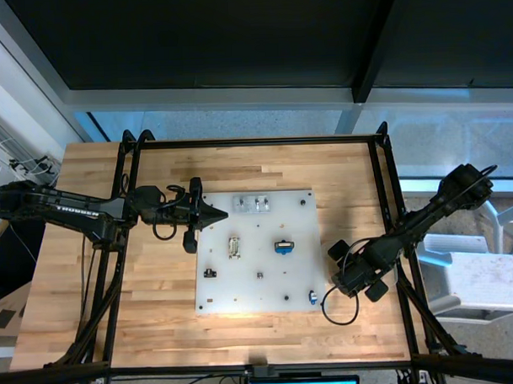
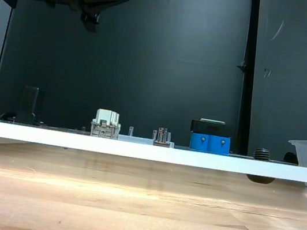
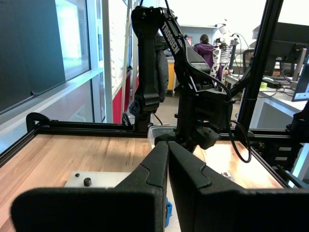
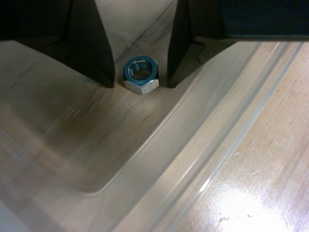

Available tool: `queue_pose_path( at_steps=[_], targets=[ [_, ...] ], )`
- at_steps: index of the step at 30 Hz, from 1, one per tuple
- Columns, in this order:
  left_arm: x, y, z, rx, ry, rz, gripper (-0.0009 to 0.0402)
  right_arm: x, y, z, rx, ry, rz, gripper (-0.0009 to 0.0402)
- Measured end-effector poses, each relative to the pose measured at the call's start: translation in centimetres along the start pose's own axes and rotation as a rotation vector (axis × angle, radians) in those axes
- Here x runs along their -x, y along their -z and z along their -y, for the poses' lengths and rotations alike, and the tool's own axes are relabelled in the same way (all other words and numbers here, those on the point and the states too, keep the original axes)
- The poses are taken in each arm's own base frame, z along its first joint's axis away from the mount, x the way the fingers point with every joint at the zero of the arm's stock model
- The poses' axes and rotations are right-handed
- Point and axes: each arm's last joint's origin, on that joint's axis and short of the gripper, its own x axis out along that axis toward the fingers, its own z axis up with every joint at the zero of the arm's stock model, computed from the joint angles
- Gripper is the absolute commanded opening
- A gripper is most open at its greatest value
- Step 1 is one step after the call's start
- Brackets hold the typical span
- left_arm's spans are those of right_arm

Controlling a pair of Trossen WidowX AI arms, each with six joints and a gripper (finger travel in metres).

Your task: Pick the M12 fastener and fasten on the M12 threads

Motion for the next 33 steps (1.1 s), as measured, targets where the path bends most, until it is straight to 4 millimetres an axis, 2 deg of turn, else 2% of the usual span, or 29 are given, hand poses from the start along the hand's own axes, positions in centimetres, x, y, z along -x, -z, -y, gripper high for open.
queue_pose_path(
  at_steps=[10,19,26,33],
  targets=[
    [0.0,0.0,0.0,0.000,0.000,0.001,0.0000,0.0,0.0,0.0,0.000,-0.002,0.000,0.0032],
    [0.0,0.0,0.0,0.000,0.000,0.000,0.0000,0.4,-0.1,0.0,0.002,-0.007,-0.009,0.0012],
    [0.0,0.0,0.0,0.000,0.000,0.000,0.0000,3.4,-0.9,0.0,0.059,-0.008,-0.011,0.0012],
    [0.0,0.0,0.0,0.000,0.000,0.000,0.0000,7.0,-2.2,0.3,0.271,-0.002,-0.005,0.0012]
  ],
)
